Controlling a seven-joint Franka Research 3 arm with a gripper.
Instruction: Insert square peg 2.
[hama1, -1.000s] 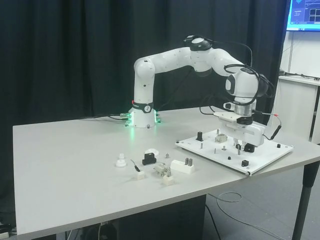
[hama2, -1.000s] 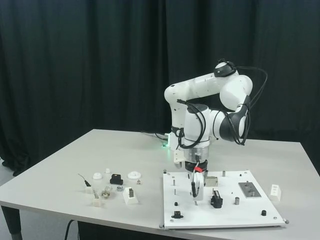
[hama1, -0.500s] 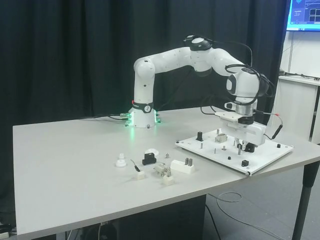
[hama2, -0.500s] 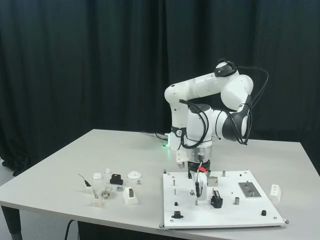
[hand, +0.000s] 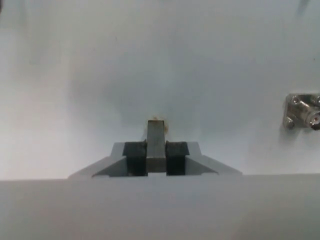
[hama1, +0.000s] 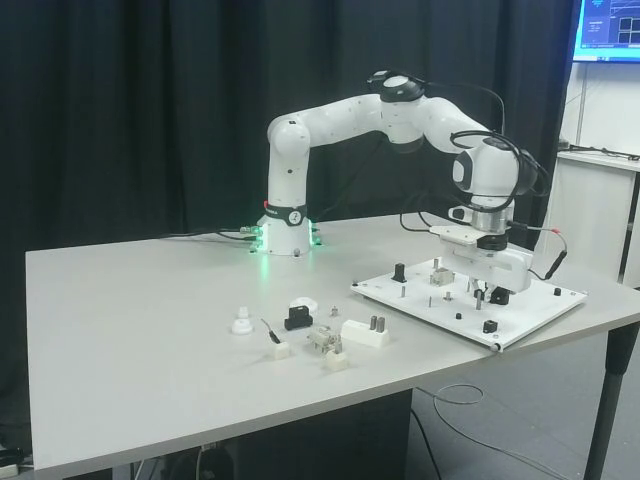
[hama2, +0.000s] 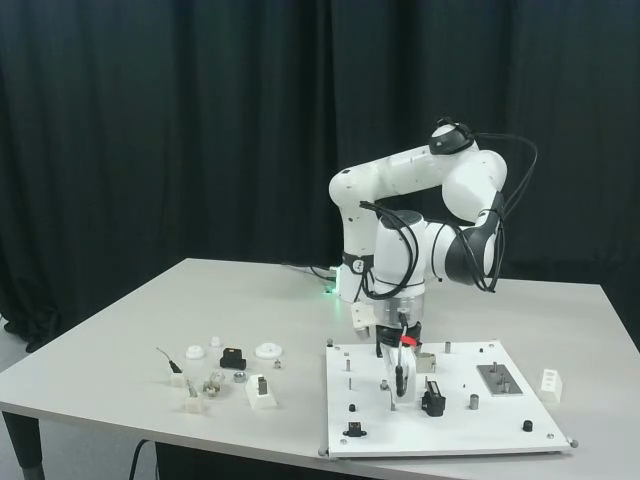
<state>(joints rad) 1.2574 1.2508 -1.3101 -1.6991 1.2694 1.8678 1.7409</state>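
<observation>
Wrist view: the jaws (hand: 156, 157) are clenched on the square peg (hand: 156, 145), which stands upright between the black pads (hand: 134, 152), its tip poking out over the white board (hand: 200, 75). A metal connector (hand: 302, 112) sits well apart from the peg. Best to keep the peg vertical, square its faces to the hole, and lower slowly.

First room view: the jaws (hama1: 480, 291) hover just above the board (hama1: 540, 305) on the tabletop (hama1: 140, 320).

Second room view: the peg (hama2: 392, 400) hangs near the board (hama2: 500, 425).
</observation>
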